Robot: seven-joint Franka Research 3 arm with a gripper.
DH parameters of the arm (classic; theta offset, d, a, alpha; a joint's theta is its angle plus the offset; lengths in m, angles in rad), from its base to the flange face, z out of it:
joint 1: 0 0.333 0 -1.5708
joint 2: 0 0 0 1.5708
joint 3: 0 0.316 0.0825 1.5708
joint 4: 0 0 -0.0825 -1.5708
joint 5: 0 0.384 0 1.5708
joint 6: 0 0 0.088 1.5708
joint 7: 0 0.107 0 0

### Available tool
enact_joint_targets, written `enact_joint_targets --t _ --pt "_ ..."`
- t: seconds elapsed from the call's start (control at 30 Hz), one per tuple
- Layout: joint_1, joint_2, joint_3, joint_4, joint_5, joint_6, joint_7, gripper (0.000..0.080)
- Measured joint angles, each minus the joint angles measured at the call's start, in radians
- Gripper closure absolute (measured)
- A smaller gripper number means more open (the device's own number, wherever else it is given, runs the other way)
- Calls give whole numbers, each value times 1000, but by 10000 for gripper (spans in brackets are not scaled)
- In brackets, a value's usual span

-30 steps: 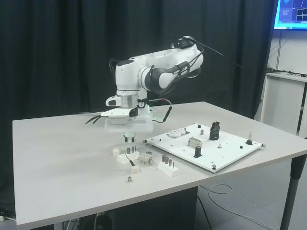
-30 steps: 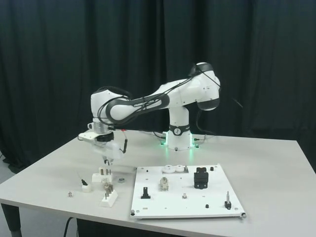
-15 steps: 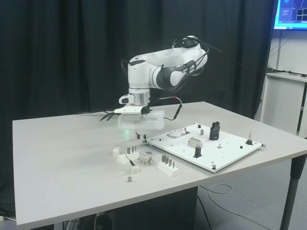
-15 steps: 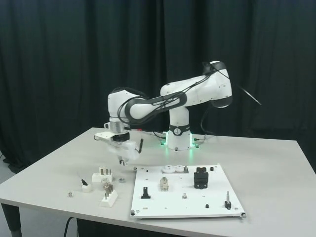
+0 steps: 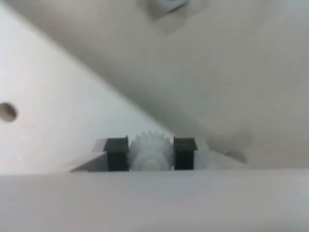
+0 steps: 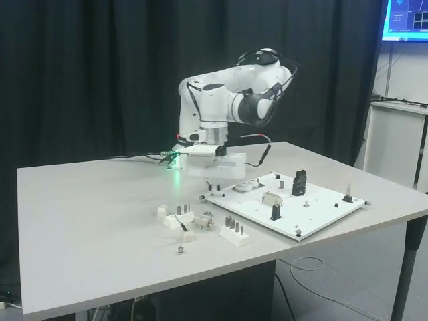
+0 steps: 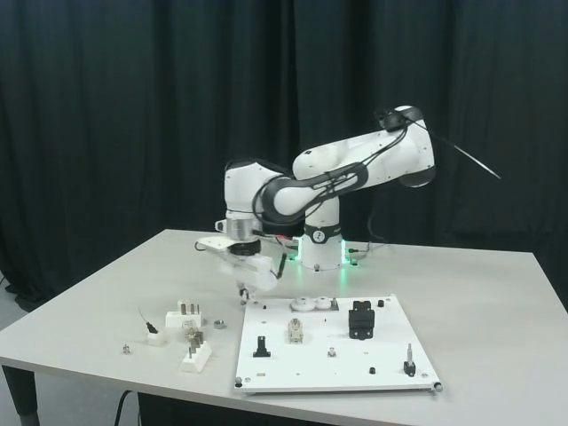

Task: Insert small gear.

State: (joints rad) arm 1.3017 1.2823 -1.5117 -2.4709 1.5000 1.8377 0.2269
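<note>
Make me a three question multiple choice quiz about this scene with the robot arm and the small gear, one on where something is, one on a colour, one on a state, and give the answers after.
1. Where is the gripper?
A. over the near corner of the table
B. above the far left corner of the white board
C. resting on the black block

2. What colour is the small gear?
A. black
B. green
C. white

3. What state is the gripper in?
A. shut on the small gear
B. open with nothing in it
C. shut on a pin

Answers:
1 B, the second room view shows it hanging at that corner.
2 C, the wrist view shows a white toothed wheel.
3 A, the black fingers press it from both sides.
</note>
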Motion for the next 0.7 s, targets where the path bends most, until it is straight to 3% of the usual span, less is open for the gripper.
enact_joint_targets --t 0.4,0.7 --pt "141 -12 -1 -28 -7 21 154 607" --pt "242 -24 -5 -41 -38 21 289 607"
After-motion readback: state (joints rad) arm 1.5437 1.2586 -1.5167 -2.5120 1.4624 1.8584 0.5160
